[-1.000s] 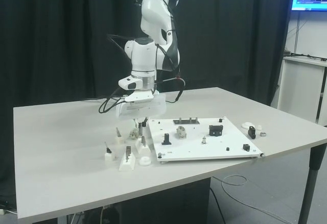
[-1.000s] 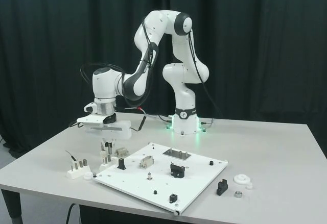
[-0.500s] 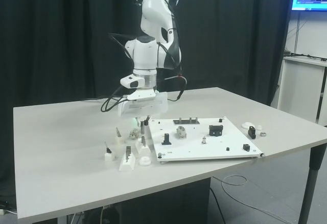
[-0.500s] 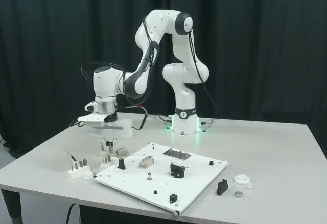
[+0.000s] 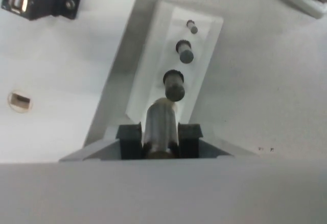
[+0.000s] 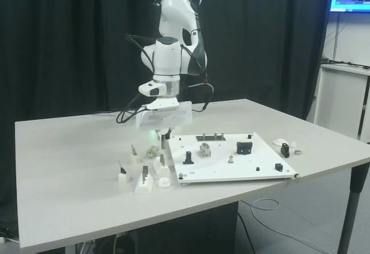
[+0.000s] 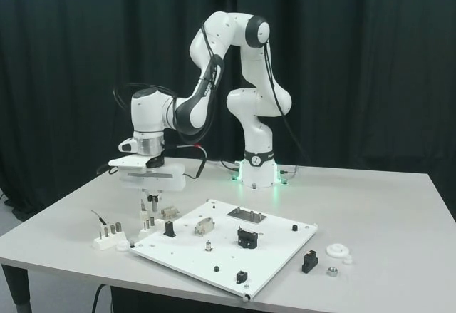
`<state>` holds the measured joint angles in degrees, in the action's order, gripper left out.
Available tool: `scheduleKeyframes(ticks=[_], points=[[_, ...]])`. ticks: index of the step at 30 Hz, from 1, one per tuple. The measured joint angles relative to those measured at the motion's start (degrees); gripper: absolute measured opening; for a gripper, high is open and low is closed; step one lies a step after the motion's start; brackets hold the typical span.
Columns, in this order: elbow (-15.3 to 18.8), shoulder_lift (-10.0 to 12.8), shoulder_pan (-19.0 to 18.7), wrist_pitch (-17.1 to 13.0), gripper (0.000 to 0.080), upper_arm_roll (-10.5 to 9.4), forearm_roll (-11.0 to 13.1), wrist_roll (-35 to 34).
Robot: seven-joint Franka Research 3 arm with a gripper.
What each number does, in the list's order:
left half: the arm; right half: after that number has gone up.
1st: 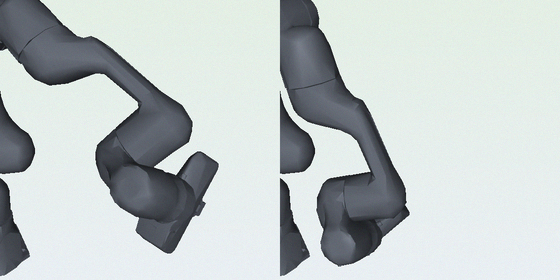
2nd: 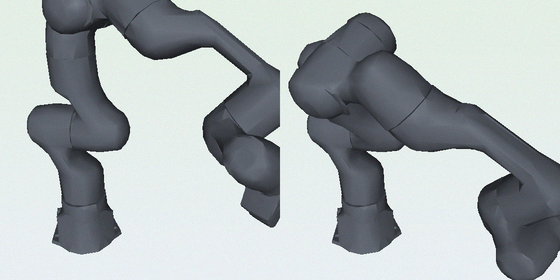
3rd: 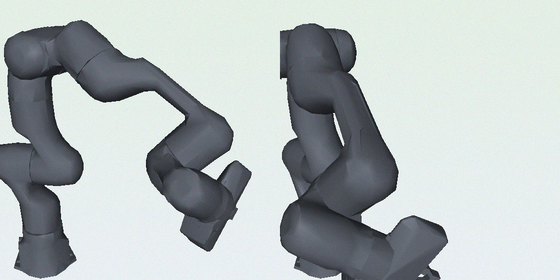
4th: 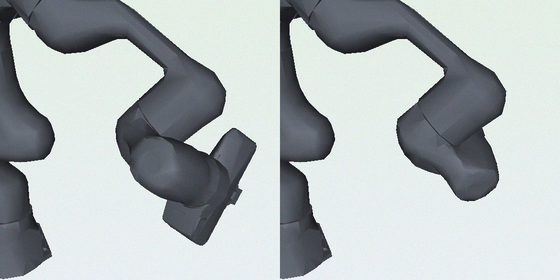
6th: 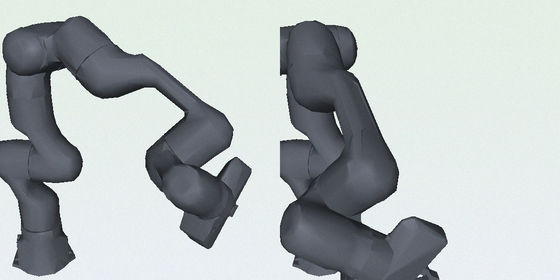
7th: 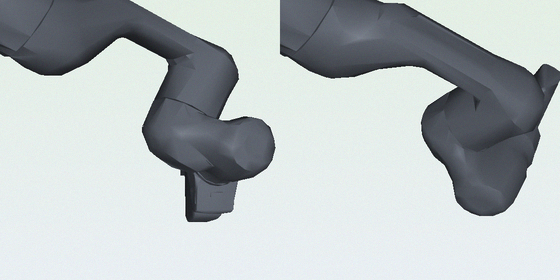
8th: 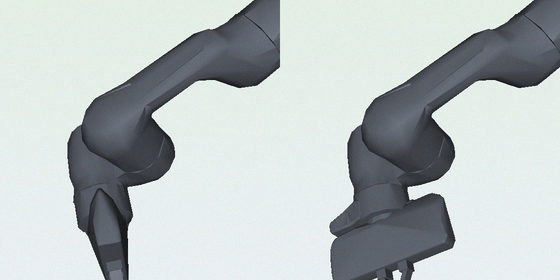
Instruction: Insert round peg 4.
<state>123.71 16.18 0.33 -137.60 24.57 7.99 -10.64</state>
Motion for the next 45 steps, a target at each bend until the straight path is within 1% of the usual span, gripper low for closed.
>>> scheduleKeyframes(ticks=[5,9,13,22,30,35,41,45], points=[[-0.5,-0.9,-0.5,1.0,0.0147,0.01,-1.5,-2.0],[-1.2,-1.8,-1.1,2.4,0.0147,0.0,-3.1,-3.3],[-1.7,-2.6,-2.0,3.8,0.0147,0.0,-4.1,-4.5],[-2.7,-4.5,-3.3,7.6,0.0147,0.01,-4.9,-12.2],[-2.8,-5.7,-4.0,8.9,0.0147,0.01,-5.5,-19.2],[-2.8,-6.1,-4.8,9.5,0.0147,-0.03,-5.6,-22.3],[-2.6,-6.2,-6.6,10.2,0.0147,-0.17,-5.6,-29.2],[-2.1,-6.2,-8.3,10.8,0.0147,-0.24,-5.6,-31.6]])
